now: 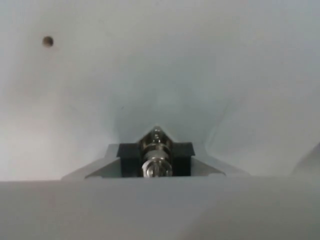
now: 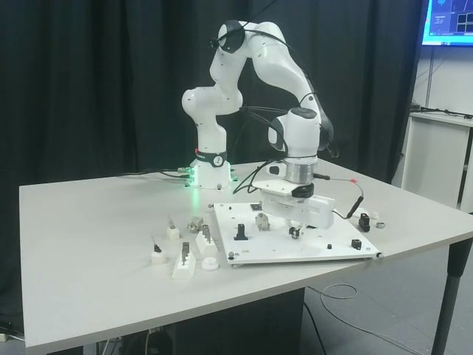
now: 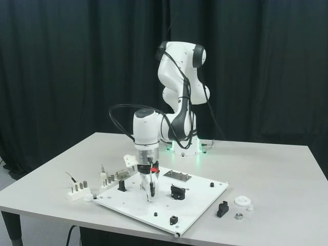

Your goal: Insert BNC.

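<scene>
In the wrist view a metal BNC connector (image 1: 157,145) sits between the black pads (image 1: 129,159) of my gripper (image 1: 156,162), which is shut on it. The connector points down at the white board (image 1: 225,75), a short way above it. From the first room view the gripper (image 2: 295,229) hangs low over the middle of the board (image 2: 310,253). The second room view shows the gripper (image 3: 149,193) near the board's (image 3: 200,197) left half. The socket below the connector is hidden.
A black fixture (image 2: 240,231), a metal fixture (image 2: 261,220) and a small black block (image 2: 355,244) stand on the board. Loose white holders (image 2: 185,260) lie left of it. A white gear (image 3: 241,201) and a black piece (image 3: 222,208) lie beside its right edge.
</scene>
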`<action>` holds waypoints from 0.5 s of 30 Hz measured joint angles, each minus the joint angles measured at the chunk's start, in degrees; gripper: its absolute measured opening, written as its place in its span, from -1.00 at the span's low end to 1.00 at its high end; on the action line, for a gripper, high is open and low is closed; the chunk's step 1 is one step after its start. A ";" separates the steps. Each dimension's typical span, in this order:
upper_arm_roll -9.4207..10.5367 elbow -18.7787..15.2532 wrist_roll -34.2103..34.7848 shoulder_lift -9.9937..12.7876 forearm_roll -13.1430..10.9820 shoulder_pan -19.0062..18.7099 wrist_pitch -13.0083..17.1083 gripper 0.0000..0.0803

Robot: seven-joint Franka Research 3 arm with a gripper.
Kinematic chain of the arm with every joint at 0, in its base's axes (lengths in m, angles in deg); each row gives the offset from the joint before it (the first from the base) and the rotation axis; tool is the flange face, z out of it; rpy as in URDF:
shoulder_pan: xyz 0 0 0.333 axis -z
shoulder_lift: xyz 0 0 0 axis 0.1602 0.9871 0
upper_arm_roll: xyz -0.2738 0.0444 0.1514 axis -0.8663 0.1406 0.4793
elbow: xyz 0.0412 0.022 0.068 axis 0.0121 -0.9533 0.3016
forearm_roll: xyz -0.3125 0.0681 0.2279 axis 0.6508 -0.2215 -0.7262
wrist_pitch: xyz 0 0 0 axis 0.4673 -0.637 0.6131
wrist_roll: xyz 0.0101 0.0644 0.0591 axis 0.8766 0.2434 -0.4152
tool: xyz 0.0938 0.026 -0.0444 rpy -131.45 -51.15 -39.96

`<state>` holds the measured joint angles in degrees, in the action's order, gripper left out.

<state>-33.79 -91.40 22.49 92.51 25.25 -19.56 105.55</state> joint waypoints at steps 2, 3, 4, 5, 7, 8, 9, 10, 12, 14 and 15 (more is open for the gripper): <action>0.00 0.03 1.80 0.03 0.18 -0.03 0.00 -0.70; 0.00 0.04 2.60 0.04 0.23 -0.04 0.00 -0.70; 0.00 0.05 3.38 0.05 0.26 -0.04 0.00 -0.70; 0.00 0.06 4.14 0.05 0.27 -0.04 0.00 -0.70; 0.00 0.06 5.74 0.06 0.27 -0.04 -0.02 -0.70; -0.01 0.08 6.61 0.06 0.27 -0.04 -0.05 -0.70; -0.01 0.09 7.50 0.06 0.27 -0.04 -0.07 -0.70; -0.01 0.09 8.41 0.07 0.27 -0.04 -0.08 -0.70; -0.01 0.10 10.42 0.07 0.27 -0.04 -0.09 -0.70; -0.01 0.10 12.25 0.07 0.27 -0.04 -0.09 -0.70; -0.01 0.10 13.13 0.07 0.27 -0.04 -0.09 -0.70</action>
<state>-33.80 -91.30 35.62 92.58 25.52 -19.60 105.46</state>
